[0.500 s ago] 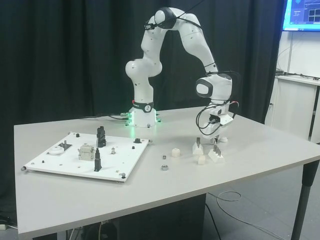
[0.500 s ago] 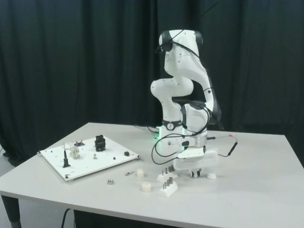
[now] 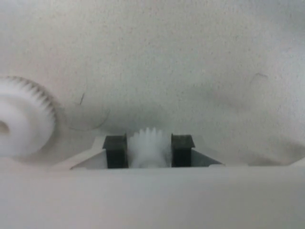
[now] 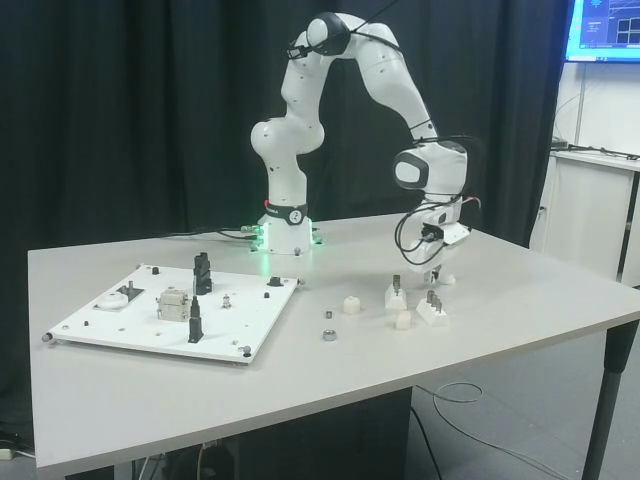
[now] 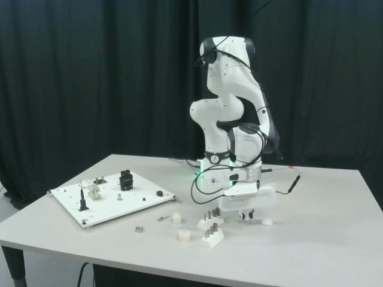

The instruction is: Insert small gear.

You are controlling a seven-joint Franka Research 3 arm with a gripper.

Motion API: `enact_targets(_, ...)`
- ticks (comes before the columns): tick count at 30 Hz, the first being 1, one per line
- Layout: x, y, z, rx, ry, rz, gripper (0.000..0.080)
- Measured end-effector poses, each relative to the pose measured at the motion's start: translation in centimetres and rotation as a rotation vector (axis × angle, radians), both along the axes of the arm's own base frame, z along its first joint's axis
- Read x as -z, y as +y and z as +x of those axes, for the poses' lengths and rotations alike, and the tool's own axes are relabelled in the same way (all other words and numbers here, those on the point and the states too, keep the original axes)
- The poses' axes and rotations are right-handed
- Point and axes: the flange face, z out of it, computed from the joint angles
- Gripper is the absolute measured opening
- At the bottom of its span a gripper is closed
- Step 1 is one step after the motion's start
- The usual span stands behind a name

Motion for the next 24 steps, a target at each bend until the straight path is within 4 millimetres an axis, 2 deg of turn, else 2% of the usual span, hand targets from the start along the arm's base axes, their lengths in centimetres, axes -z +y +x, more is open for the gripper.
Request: enact_targets(24, -0.30, -0.40, 0.24, 0.009, -0.003, 0.001, 0.0193)
